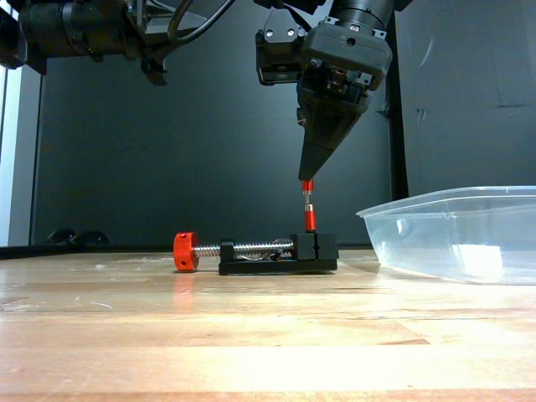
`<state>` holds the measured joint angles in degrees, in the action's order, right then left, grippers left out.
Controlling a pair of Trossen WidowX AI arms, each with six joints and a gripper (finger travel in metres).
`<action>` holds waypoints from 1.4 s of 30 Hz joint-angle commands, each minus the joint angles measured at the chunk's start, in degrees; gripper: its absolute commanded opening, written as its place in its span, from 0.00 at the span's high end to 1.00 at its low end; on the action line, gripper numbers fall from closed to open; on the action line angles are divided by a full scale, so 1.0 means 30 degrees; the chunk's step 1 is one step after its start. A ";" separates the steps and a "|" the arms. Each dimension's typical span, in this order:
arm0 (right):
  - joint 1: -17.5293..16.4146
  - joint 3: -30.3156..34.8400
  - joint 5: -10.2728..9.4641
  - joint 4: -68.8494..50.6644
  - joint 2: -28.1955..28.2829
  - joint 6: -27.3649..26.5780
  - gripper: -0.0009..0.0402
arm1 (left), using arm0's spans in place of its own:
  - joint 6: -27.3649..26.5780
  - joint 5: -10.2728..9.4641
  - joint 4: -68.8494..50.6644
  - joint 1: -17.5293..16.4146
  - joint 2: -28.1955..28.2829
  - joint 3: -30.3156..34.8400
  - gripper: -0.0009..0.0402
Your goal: Pick the rca connector and install on the hub
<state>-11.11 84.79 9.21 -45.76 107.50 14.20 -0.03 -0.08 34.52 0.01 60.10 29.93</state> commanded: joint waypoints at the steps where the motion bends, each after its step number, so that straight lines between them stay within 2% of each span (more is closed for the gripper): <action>1: -0.0007 -0.0015 -0.0095 -0.0015 -0.0007 0.0087 0.98 | 0.0007 0.0007 0.0000 0.0000 0.0007 0.0007 0.98; 42: 0.0058 -0.1698 -0.0095 0.1734 -0.0007 0.0022 0.98 | 0.0007 0.0007 0.0007 0.0000 0.0007 0.0007 0.98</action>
<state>-10.98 79.81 8.88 -40.40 107.35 14.31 -0.03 -0.05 34.54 0.01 60.10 29.95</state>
